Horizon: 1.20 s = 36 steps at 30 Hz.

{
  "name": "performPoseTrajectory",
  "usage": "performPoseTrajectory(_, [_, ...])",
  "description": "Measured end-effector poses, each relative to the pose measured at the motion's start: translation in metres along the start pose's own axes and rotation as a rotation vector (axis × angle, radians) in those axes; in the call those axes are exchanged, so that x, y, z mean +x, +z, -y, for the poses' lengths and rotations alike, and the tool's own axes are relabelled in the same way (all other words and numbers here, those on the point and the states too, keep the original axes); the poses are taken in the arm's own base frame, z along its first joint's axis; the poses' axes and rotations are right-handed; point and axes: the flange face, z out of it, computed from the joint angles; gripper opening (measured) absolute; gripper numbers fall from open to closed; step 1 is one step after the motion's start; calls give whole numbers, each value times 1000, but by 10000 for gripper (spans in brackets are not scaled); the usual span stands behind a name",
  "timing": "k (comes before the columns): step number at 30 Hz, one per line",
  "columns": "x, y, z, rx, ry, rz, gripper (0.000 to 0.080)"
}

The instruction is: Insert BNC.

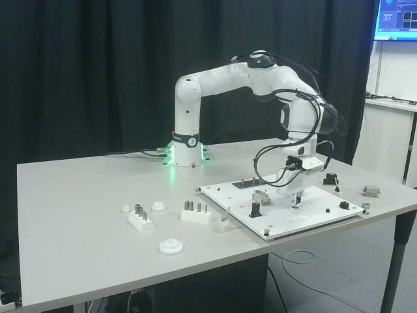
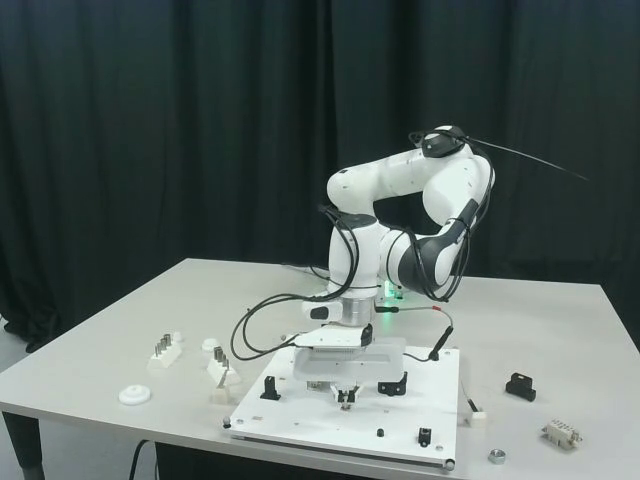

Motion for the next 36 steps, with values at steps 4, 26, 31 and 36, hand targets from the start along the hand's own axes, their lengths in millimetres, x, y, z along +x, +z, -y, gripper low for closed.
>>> performPoseTrajectory(4, [0,0,0,2,-18,2,122])
performPoseTrajectory(26, [6,0,-4,22,-89,37,122])
performPoseTrajectory(31, [8,0,-4,26,-112,45,122])
performPoseTrajectory(36, [8,0,-4,28,-161,49,122])
